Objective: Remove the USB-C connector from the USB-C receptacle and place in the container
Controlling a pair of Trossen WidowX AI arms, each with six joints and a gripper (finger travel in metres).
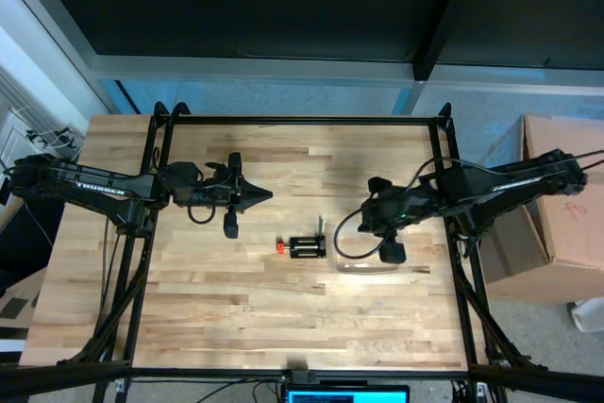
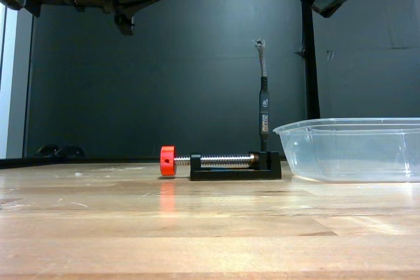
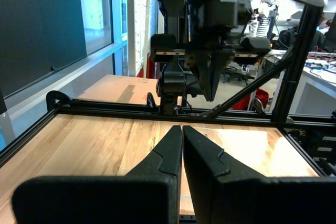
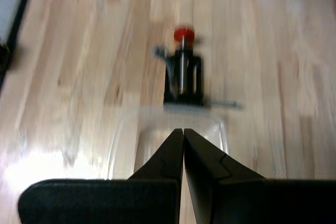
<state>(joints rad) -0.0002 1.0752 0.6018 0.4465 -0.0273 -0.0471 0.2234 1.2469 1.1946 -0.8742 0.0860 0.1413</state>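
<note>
USB-C connector (image 2: 263, 106) stands upright with its lower end in the USB-C receptacle (image 2: 264, 155), not yet pulled out; a short cable stub rises from its top, so its long axis runs vertically. The receptacle sits at the container-side end of a small black clamp (image 2: 226, 170) with a red knob (image 2: 167, 160), lying on the bench (image 1: 189, 309); the clear container (image 2: 348, 152) rests just beside that end.

The right pincer (image 4: 184, 130) is the nearer one; it hangs above the container, tilted down, and the connector lies ahead of it and lower, just past the container's far wall. Its two fingers are pressed together and hold nothing; judging from this, it would have to open, come forward and down, and close across the upright body before lifting straight up along the axis.

The left pincer (image 3: 182, 128) hovers high over the bench, on the knob side of the clamp and well apart from it, aimed level toward the right arm; its fingers also meet, holding nothing.
</note>
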